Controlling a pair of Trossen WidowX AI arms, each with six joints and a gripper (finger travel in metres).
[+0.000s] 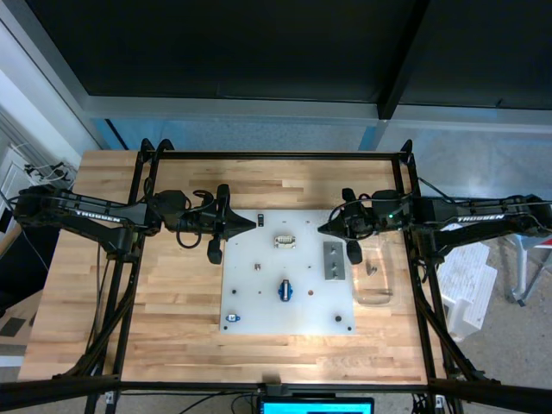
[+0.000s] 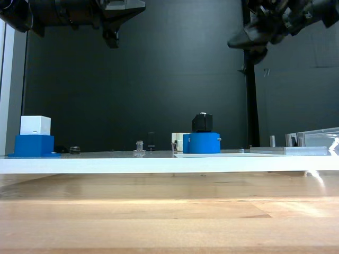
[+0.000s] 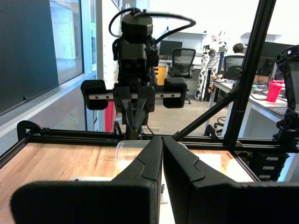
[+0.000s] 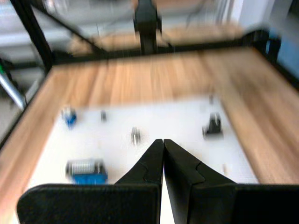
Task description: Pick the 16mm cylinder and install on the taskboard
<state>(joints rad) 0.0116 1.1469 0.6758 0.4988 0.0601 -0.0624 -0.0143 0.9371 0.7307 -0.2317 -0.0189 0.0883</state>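
Note:
The white taskboard [image 1: 259,297] lies at the table's middle, carrying a blue fitting [image 1: 285,290], a grey metal block [image 1: 334,260] and a beige connector [image 1: 283,241]. A tiny grey piece, the 16mm cylinder [image 1: 369,269], stands inside the clear tray [image 1: 385,296] just right of the board. My left gripper [image 1: 255,222] hovers over the board's far left corner, shut and empty [image 3: 162,140]. My right gripper [image 1: 323,229] hangs above the board's far right part, left of the tray, shut with nothing in it [image 4: 163,142].
Black frame rails [image 1: 276,156] run around the table. A small blue-and-white part [image 1: 233,319] sits at the board's near left corner. Small pegs [image 1: 256,266] stand up from the board. Both arms ride high above the board in the low view.

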